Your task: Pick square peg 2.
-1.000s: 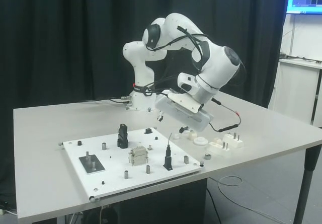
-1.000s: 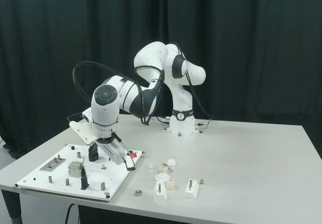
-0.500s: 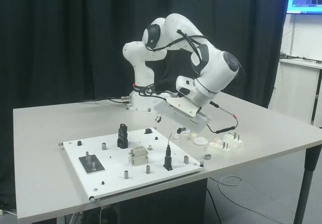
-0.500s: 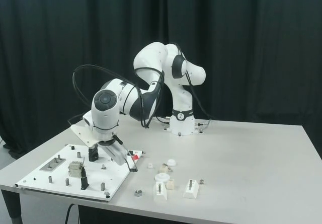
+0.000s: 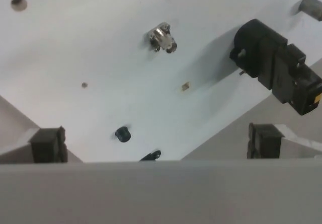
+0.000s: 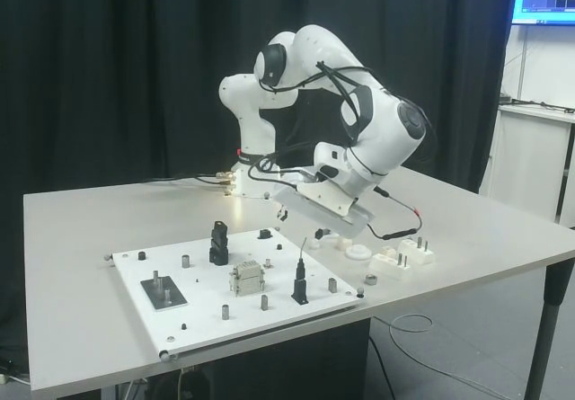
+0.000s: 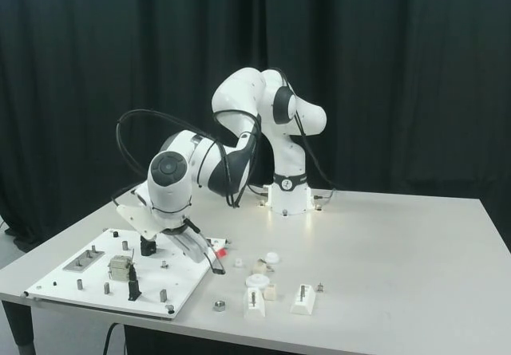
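Note:
Several small grey pegs stand on the white board (image 6: 207, 288), among them one (image 6: 186, 260) near its far left and one (image 6: 332, 284) near its front right; I cannot tell which is square peg 2. In the wrist view one grey peg (image 5: 312, 6) shows at the picture's corner, beyond the black connector (image 5: 274, 68). My gripper (image 6: 285, 210) hangs tilted above the board's far right edge. It is open (image 5: 156, 142), its black fingertips (image 5: 48, 144) wide apart with nothing between them.
On the board stand a black connector (image 6: 216, 243), a grey multi-pin connector (image 6: 247, 277), a black probe (image 6: 299, 283) and a grey plate with pegs (image 6: 163, 290). White parts (image 6: 359, 252), white blocks (image 6: 404, 256) and a nut (image 6: 369, 280) lie on the table to its right.
The hand has risen a little and drawn back toward the arm's base, tilting flatter over the board's far right edge. Nothing on the board has moved.

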Controlling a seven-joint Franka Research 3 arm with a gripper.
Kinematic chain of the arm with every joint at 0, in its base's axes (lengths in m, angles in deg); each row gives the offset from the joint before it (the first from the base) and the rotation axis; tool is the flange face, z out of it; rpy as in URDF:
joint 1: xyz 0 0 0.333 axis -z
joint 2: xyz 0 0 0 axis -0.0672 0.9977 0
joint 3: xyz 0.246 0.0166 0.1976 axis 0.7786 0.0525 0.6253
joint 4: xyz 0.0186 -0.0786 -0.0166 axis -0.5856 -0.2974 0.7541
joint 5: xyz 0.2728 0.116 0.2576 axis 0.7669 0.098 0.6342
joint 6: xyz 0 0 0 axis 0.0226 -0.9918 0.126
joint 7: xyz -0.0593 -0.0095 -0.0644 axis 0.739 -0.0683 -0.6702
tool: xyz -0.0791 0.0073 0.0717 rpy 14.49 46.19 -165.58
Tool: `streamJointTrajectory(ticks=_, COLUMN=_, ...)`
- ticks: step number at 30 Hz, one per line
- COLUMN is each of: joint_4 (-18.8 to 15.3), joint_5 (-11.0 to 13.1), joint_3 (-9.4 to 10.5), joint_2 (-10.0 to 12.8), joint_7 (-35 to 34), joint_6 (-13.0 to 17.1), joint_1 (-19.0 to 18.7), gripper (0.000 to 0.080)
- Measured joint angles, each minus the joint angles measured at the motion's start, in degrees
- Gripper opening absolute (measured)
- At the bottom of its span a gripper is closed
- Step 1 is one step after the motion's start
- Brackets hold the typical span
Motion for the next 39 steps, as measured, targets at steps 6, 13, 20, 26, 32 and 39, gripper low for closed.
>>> streamJointTrajectory(ticks=6, joint_4=-0.67, joint_5=0.0, joint_3=0.2, joint_2=0.0, joint_7=0.78, joint_6=-0.82, joint_1=0.0, gripper=0.08)
streamJointTrajectory(ticks=13, joint_4=-1.36, joint_5=0.0, joint_3=0.46, joint_2=-0.1, joint_7=1.65, joint_6=-1.21, joint_1=-0.01, gripper=0.08)
streamJointTrajectory(ticks=20, joint_4=-2.01, joint_5=0.0, joint_3=0.74, joint_2=-0.52, joint_7=4.67, joint_6=-1.97, joint_1=-0.02, gripper=0.08)
streamJointTrajectory(ticks=26, joint_4=-3.38, joint_5=0.0, joint_3=0.81, joint_2=-1.29, joint_7=5.57, joint_6=-2.54, joint_1=-0.02, gripper=0.08)
streamJointTrajectory(ticks=32, joint_4=-5.85, joint_5=0.0, joint_3=0.94, joint_2=-2.65, joint_7=6.3, joint_6=-2.62, joint_1=-0.02, gripper=0.08)
streamJointTrajectory(ticks=39, joint_4=-9.12, joint_5=0.05, joint_3=1.36, joint_2=-4.39, joint_7=6.58, joint_6=-1.91, joint_1=-0.01, gripper=0.08)
